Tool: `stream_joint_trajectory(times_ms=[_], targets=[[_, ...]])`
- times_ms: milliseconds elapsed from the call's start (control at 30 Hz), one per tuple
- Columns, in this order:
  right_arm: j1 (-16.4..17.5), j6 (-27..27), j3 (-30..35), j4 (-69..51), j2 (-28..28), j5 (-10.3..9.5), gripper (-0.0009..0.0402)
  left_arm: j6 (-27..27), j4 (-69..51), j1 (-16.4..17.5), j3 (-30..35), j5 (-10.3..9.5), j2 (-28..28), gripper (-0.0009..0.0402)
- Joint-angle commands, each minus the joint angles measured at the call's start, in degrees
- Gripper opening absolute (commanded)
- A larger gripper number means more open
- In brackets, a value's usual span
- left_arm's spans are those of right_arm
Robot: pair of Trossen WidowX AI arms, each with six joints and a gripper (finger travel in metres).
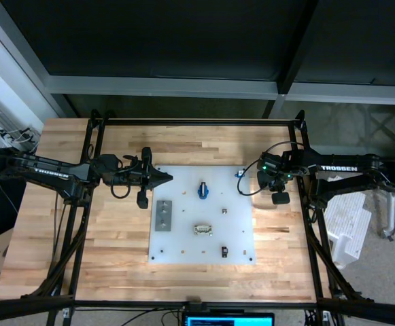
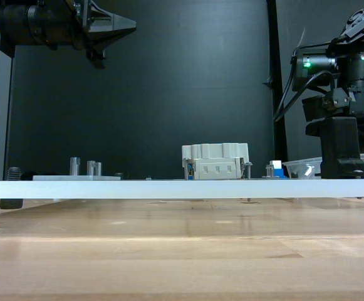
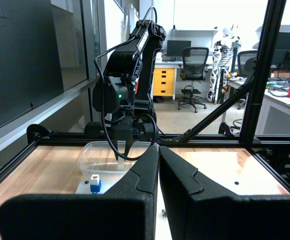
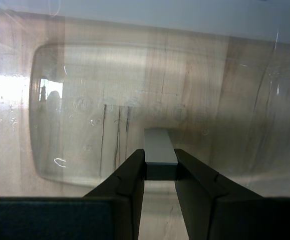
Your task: Pick the 16mm bar and install on taskboard
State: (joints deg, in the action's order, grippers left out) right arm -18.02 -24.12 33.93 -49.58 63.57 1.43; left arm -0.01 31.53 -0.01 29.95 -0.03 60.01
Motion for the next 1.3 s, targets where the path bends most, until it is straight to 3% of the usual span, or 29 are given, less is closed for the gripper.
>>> stream_joint_trajectory(times_ms=[33,300,500,633,900,1033,1300], targets=[[0.0,0.02,0.04,0.02,-0.02,0.02,0.0042,0.0,0.0,0.02,0.0,0.0,0.0,0.0],[0.0,0.0,0.81,-1.27,-0.02,0.07,-0.0001,0.0,0.0,0.0,0.0,0.0,0.0,0.0],[0.07,1.99,6.25,-8.17,-0.02,0.0,0.0008,0.0,0.0,0.02,0.0,0.0,0.0,0.0],[1.09,6.12,11.26,-12.98,-0.02,0.04,0.001,0.0,0.0,0.02,0.0,0.0,0.0,0.0],[7.5,15.65,18.91,-19.45,-0.02,0.04,0.0009,0.0,0.0,0.0,0.0,0.0,-0.02,0.0],[12.59,19.52,20.92,-22.86,0.96,0.04,0.0009,0.0,0.02,0.0,0.0,0.0,0.0,0.0],[19.5,28.61,23.3,-23.96,2.64,0.04,0.0009,0.0,0.02,0.0,0.0,0.0,0.0,0.0]])
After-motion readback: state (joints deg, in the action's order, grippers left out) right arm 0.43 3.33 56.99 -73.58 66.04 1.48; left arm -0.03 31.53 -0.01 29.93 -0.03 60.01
